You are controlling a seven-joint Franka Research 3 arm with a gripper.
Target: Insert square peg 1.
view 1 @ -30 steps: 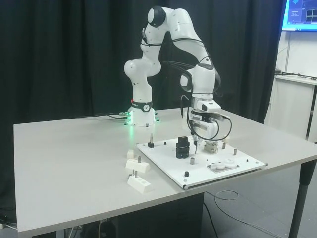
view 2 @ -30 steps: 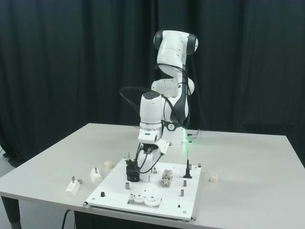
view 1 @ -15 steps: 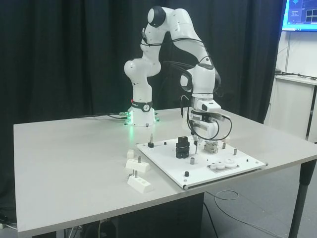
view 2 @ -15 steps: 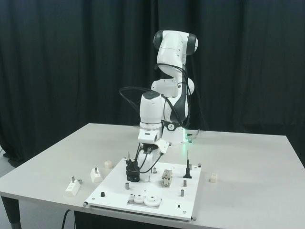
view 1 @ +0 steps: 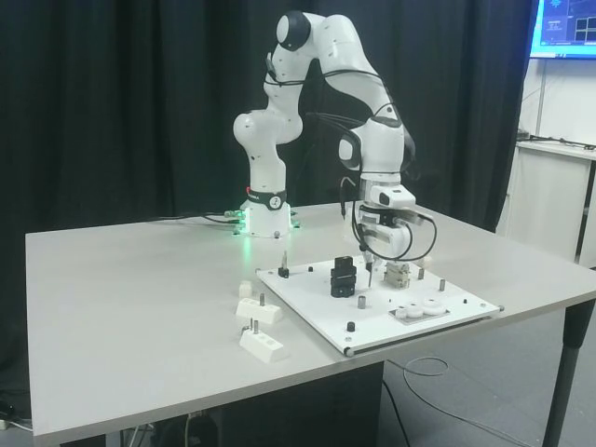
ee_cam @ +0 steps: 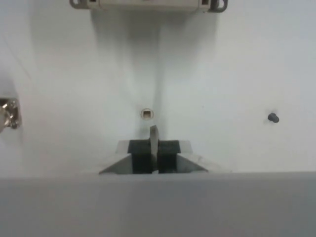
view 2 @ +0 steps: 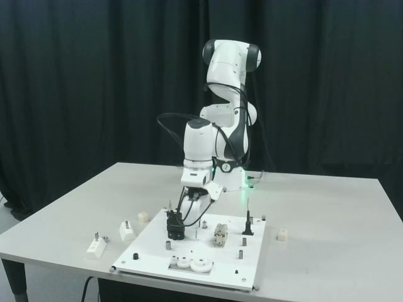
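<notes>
Wrist view: square peg (ee_cam: pixel 154 140) is a thin, pale, straight-sided bar, held upright w/ its lower end pointing down at the white board (ee_cam: pixel 237 74). Gripper (ee_cam: pixel 154 163) jaws are clamped on the peg, black pads (ee_cam: pixel 140 157) pressing it from both sides. Peg tip sits just short of the square hole (ee_cam: pixel 146 114), a small square opening w/ a round rim in the board; tip and hole near but apart, peg not in the hole. Whether the tip touches the board cannot be told.

Other items in wrist view: small dark stud (ee_cam: pixel 273 117) on the board, well apart from the hole; metal part (ee_cam: pixel 9 113) at the frame edge; pale block w/ lugs (ee_cam: pixel 148 4) beyond the hole. Nothing lies between peg tip and hole.

First room view: white arm (view 1: pixel 321 84) reaches down over the board (view 1: pixel 307 293) on the grey table (view 1: pixel 130 307); gripper (view 1: pixel 371 270) hangs low over the board's middle. Black fixture (view 1: pixel 343 277) stands just beside the gripper, metal block (view 1: pixel 399 276) on its other side, white gears (view 1: pixel 419 312) near the board's front edge. Two white blocks w/ pins (view 1: pixel 260 326) rest on the table off the board. Green light (view 1: pixel 244 222) at the arm base.

Second room view: same layout; gripper (view 2: pixel 197 228) between black fixture (view 2: pixel 174 225) and metal block (view 2: pixel 220 235). Small white piece (view 2: pixel 283 235) on the table beside the board.
</notes>
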